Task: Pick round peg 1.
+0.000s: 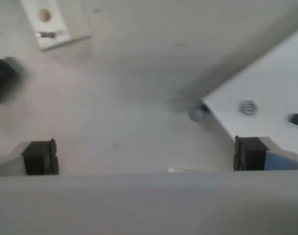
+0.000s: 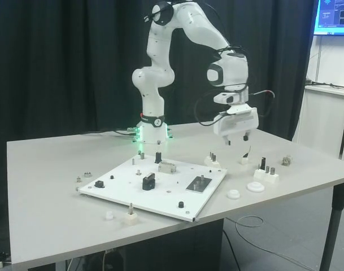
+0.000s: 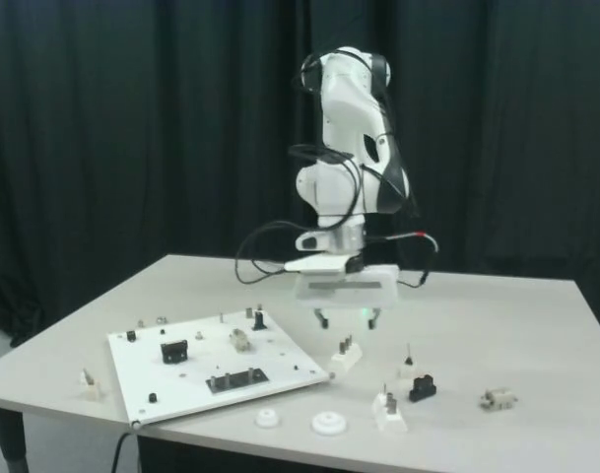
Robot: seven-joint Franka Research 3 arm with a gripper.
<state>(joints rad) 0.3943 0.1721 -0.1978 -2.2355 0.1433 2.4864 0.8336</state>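
The gripper (image 2: pixel 237 139) hangs in the air above the table (image 2: pixel 47 169), its fingers spread wide and holding nothing. Just below it a small white holder (image 3: pixel 345 356) sits on the table with pegs standing in it; which of them is round peg 1 cannot be told. The white board (image 2: pixel 160 195) lies below and to one side, its corner (image 1: pixel 210 105) showing between the fingertips (image 1: pixel 39 157).

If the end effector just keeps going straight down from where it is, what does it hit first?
Most likely the bare grey table, just beside the corner of the white board. The open end effector has nothing between its fingertips, though depth is uncertain.
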